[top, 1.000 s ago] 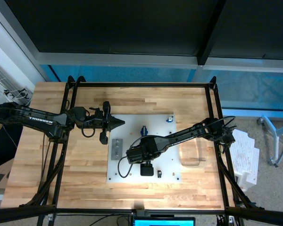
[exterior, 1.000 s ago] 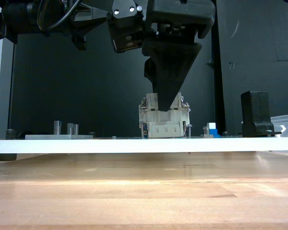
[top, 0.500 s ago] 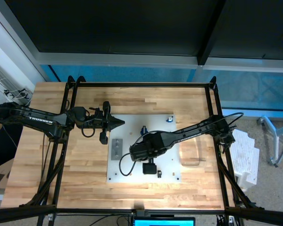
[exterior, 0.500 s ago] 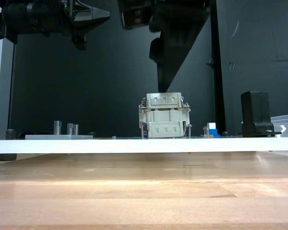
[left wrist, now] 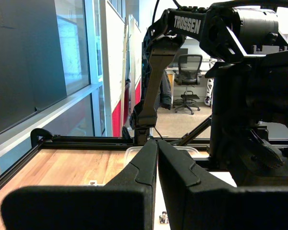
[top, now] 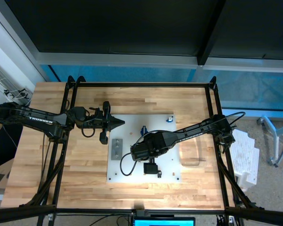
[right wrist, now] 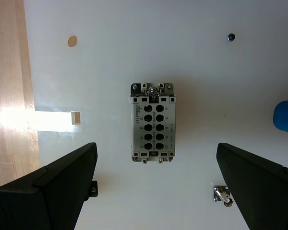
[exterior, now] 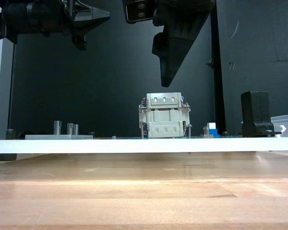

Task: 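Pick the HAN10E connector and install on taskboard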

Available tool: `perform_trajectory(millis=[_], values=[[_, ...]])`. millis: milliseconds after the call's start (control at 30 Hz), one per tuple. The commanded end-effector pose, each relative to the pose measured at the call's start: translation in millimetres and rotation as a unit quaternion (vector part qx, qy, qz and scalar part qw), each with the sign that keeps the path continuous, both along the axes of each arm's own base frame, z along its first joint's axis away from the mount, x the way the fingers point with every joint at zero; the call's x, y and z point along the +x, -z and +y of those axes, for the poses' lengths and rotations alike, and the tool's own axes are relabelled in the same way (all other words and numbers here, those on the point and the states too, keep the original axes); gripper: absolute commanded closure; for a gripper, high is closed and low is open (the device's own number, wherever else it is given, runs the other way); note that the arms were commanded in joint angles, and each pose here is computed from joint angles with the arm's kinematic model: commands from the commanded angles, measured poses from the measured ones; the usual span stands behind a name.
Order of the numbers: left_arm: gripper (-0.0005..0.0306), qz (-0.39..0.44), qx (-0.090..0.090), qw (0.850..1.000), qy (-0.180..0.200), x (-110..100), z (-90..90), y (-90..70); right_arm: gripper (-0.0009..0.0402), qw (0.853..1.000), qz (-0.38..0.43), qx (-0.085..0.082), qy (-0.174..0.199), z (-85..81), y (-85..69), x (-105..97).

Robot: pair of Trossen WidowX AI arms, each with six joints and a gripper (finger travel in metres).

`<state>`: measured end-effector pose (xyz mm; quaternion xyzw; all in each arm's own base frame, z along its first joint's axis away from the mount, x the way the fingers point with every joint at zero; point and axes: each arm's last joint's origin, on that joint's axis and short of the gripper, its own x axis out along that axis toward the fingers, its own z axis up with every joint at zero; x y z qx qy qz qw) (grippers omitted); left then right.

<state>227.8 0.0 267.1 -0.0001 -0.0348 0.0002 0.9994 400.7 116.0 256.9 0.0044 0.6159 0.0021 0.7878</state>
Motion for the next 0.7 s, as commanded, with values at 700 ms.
perform_trajectory(millis=[700], values=[[0.03,0.0,0.0,1.0,0.0,0.1,0.0,0.0,0.0056,1.0,-0.031,0.005,-0.002,-4.5,-21.4,-18.0]])
